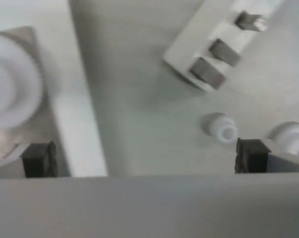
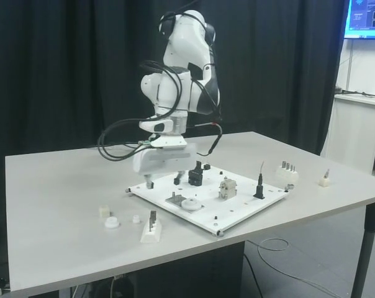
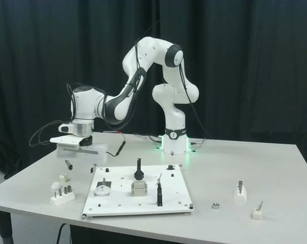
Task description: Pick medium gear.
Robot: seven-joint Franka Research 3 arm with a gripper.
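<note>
The medium gear is a white toothed wheel lying on the grey table, left of the white board. In the wrist view the medium gear shows partly behind one fingertip. It also appears in the second room view, medium gear. A smaller white gear lies beside it. My gripper hangs open above the board's left edge, a little off the surface, with nothing between its fingers. Gripper, gripper.
A large white gear sits on a plate on the board. A white holder with grey pegs stands near the table's front. A small white block lies by the gears. Upright parts stand on the board. Cables hang from the wrist.
</note>
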